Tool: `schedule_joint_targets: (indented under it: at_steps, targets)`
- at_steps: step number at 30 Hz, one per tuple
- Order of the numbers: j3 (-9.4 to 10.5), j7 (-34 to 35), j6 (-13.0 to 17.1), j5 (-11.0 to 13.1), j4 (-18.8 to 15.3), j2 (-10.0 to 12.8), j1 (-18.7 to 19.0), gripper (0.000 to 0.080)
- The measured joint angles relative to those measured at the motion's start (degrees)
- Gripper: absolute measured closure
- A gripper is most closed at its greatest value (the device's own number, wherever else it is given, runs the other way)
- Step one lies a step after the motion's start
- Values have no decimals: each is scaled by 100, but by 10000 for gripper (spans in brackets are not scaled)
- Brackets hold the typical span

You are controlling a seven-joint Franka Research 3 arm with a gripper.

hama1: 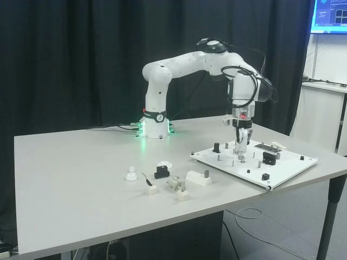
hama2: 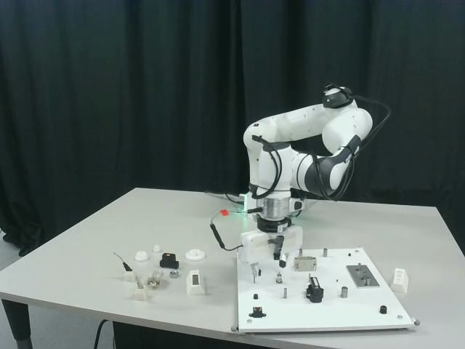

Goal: Pick D-SUB.

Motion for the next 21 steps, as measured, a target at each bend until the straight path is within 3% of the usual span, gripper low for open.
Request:
schedule_joint_targets:
  at_steps: [21]
  targets:
    - [-34,-66,-24,-24,96,0,33,3]
